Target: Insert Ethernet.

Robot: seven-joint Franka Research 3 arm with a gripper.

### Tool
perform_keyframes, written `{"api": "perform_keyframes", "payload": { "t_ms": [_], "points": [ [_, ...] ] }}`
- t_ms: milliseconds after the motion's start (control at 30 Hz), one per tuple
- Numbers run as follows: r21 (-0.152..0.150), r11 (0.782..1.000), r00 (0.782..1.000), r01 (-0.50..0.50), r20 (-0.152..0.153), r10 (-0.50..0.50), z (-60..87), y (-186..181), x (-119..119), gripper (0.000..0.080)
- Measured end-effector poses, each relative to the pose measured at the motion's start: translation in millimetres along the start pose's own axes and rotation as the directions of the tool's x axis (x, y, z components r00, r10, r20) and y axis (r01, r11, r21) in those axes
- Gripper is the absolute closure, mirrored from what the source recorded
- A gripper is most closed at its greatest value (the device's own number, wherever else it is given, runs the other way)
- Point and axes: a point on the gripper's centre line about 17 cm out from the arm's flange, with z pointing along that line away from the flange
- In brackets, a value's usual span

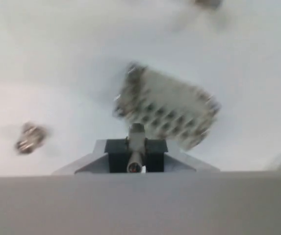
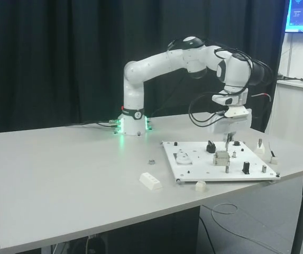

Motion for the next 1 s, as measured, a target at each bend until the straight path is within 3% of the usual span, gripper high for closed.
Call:
{"api": "perform_keyframes", "payload": {
  "t_ms": [433, 667, 800, 1000],
  "points": [
    [0.002, 0.995, 0.992, -0.102, 0.070, 0.101, 5.0, -65, -42, 0.0735],
    [-0.007, 0.983, 0.979, -0.186, 0.090, 0.186, 11.0, -97, -67, 0.0735],
    [-0.016, 0.970, 0.965, -0.243, 0.099, 0.243, 15.1, -114, -83, 0.0735],
    [-0.034, 0.933, 0.928, -0.358, 0.096, 0.359, 18.1, -136, -104, 0.0736]
  ]
}}
